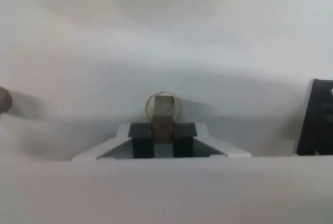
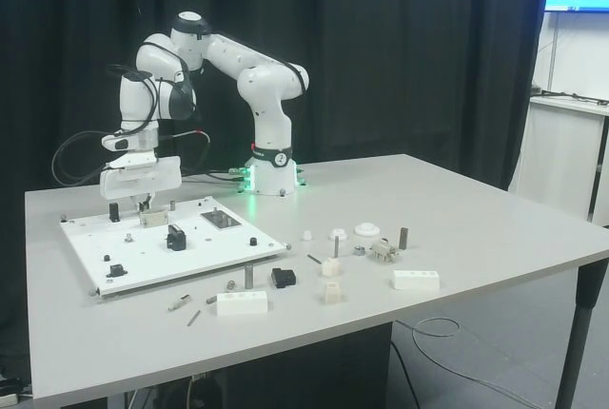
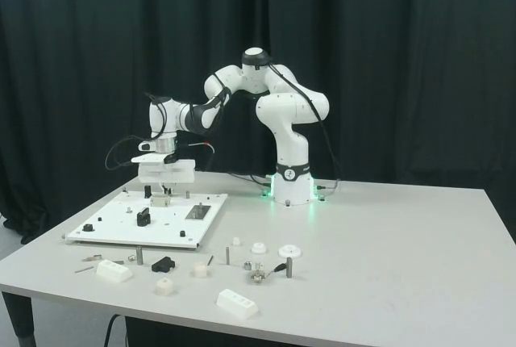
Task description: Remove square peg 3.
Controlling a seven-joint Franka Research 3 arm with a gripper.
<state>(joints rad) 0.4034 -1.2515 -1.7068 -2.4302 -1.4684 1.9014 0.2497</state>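
Over white board (image 2: 162,257): gripper (image 1: 163,139) fingers clamped on square peg (image 1: 162,117); black fixture (image 2: 176,237) nearby.

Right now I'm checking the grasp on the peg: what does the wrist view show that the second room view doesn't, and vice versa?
Only the wrist view shows the black fingers closed on the square peg, in front of a round hole.

Only the second room view shows the whole arm, the grey table and loose parts near its front edge.

Both show the gripper above the white board.
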